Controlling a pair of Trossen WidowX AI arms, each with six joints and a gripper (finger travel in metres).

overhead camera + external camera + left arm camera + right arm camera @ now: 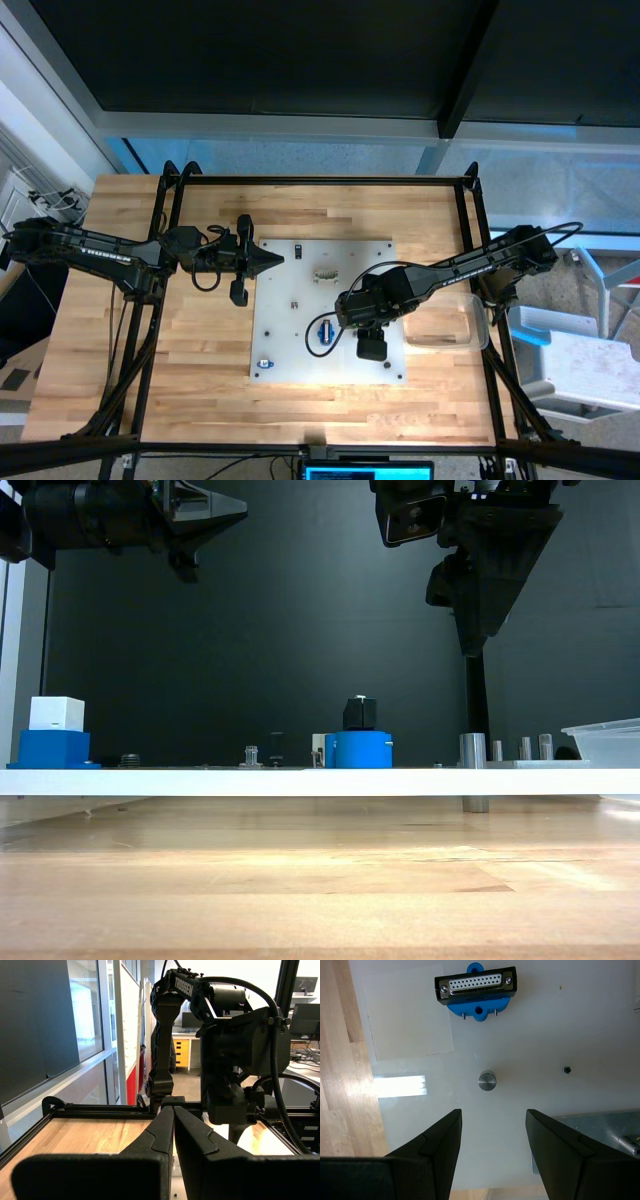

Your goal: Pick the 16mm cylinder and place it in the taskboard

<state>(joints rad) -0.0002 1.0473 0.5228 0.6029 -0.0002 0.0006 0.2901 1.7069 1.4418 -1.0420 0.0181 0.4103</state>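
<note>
The 16mm cylinder (487, 1080) stands upright on the taskboard (535, 1025), and my right claw (493, 1112) hangs directly above it, fingers apart and clear of it. In the low view something grey shows under the board in line with the cylinder, but I cannot tell whether that is the cylinder seated in a hole.

The main risk I see is the descent. The cylinder sits a touch nearer one finger than the other, so that finger could land on its top or nudge it sideways and topple it. It is small, smooth metal. If I close too high on it, I expect it to squirt out and roll off onto the surface (340, 1060).

The grey metal block (590, 1127) lies near the cylinder, just beside the other finger — a wide approach could clip it. The blue-mounted connector (476, 990) is further from the cylinder and out of the claw's way.

The left claw (173, 1110) is well apart from the cylinder, fingers pressed together, holding nothing — no threat where it is.
</note>
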